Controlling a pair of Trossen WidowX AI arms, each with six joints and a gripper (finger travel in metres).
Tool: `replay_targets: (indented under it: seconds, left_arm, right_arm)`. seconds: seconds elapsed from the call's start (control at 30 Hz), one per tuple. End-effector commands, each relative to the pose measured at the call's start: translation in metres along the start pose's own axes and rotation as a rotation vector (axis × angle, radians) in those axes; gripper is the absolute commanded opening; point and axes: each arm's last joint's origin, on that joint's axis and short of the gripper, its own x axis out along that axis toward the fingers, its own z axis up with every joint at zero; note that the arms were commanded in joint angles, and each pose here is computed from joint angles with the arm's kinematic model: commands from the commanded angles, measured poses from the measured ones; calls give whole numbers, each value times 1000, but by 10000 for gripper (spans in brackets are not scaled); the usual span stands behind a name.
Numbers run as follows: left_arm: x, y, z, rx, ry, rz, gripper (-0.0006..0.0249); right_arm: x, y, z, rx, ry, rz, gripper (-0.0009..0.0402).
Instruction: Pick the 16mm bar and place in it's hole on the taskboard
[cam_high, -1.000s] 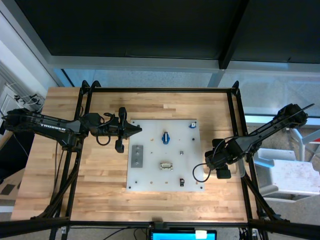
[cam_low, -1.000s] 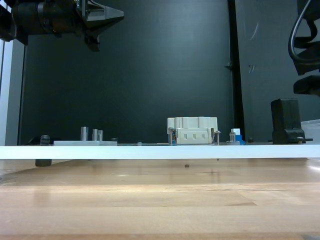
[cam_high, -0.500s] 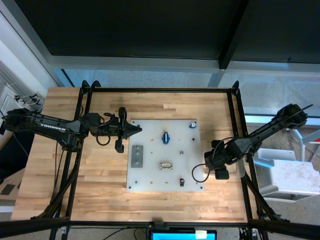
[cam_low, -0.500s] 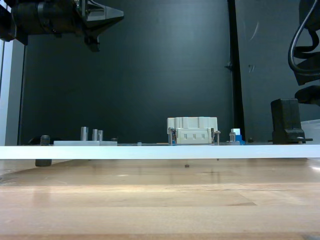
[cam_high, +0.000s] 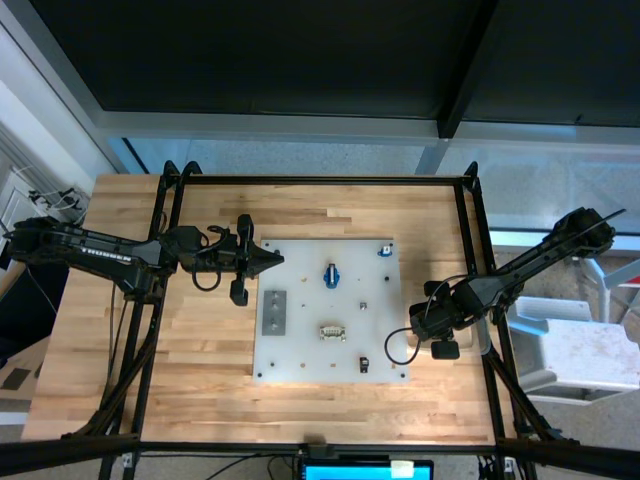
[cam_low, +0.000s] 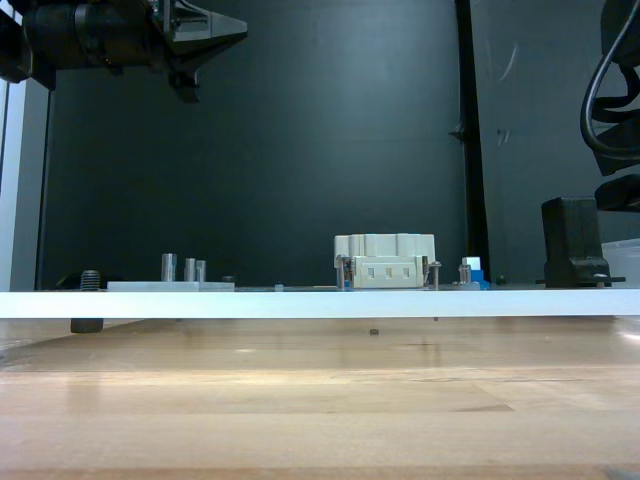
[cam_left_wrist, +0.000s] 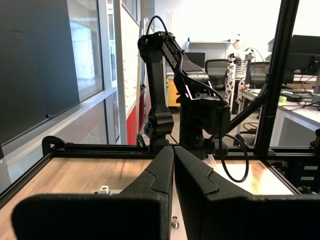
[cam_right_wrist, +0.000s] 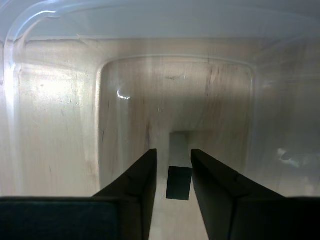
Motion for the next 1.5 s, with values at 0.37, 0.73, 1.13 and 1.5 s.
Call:
replay_targets:
  seconds: [0.37,0.73,1.13,1.5]
  left_arm:
    - [0,0,0,0,0,0,0]
    - [0,0,0,0,0,0,0]
    - [0,0,0,0,0,0,0]
    - [0,0,0,0,0,0,0]
  right_arm:
    - [0,0,0,8,-1,0,7]
    - [-10,1,4,6,9,-6,-1]
    - [-60,11,24,25,-33,17,0]
    - [-97,20,43,-2,-24,13,0]
